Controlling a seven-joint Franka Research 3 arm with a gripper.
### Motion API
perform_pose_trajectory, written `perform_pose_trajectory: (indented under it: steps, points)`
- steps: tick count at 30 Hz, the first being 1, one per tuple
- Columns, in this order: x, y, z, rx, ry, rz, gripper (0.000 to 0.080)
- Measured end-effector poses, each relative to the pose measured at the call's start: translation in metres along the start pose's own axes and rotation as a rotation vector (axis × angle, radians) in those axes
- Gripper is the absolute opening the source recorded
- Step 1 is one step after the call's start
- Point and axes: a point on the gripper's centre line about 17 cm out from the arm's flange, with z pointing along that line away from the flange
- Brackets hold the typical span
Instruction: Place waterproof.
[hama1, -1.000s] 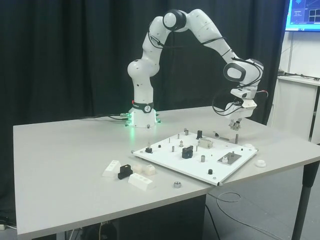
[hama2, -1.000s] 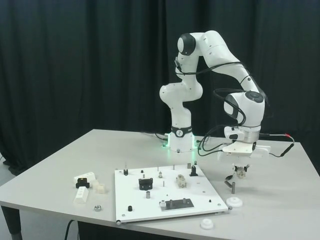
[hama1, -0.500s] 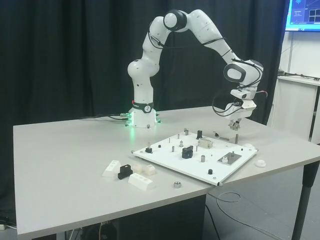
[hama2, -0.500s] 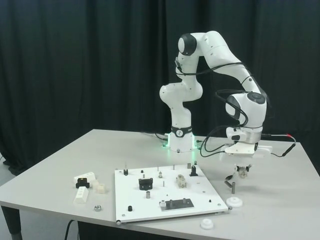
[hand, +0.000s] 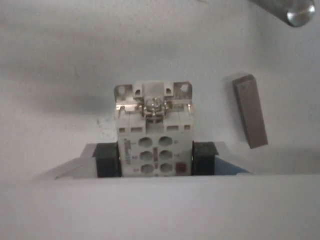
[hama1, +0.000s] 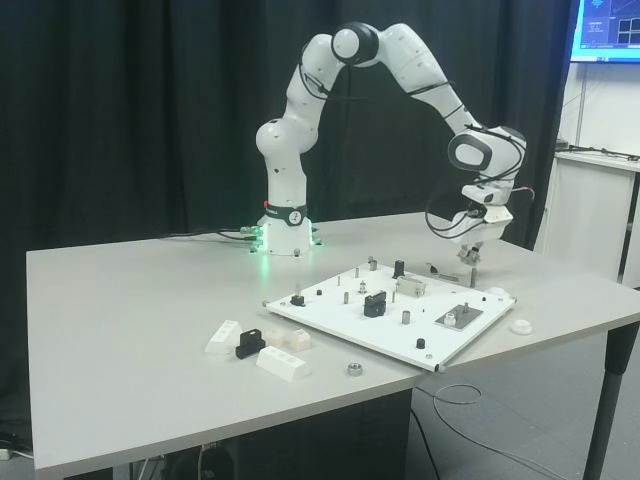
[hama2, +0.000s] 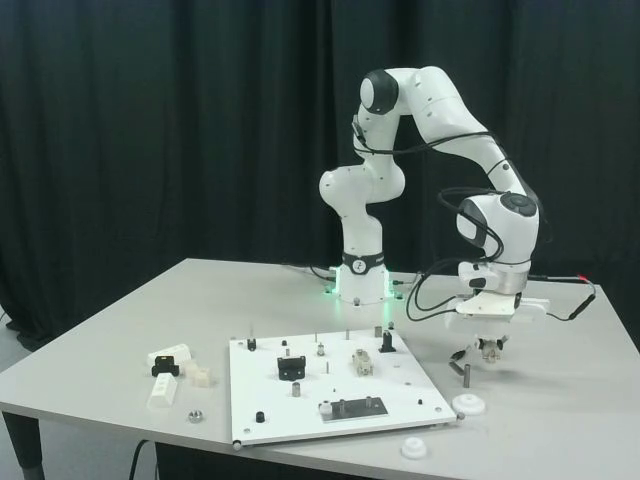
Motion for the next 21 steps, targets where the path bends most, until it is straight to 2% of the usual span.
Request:
perform_pose_trajectory:
  steps: [15, 16, 21]
  points:
    - [0.008, -0.003, 0.015, 0.003, 0.016, 0.015, 0.0306]
    - [0.008, -0.003, 0.015, 0.003, 0.016, 0.014, 0.0538]
    - [0.009, -0.001, 0.015, 0.001, 0.017, 0.016, 0.0538]
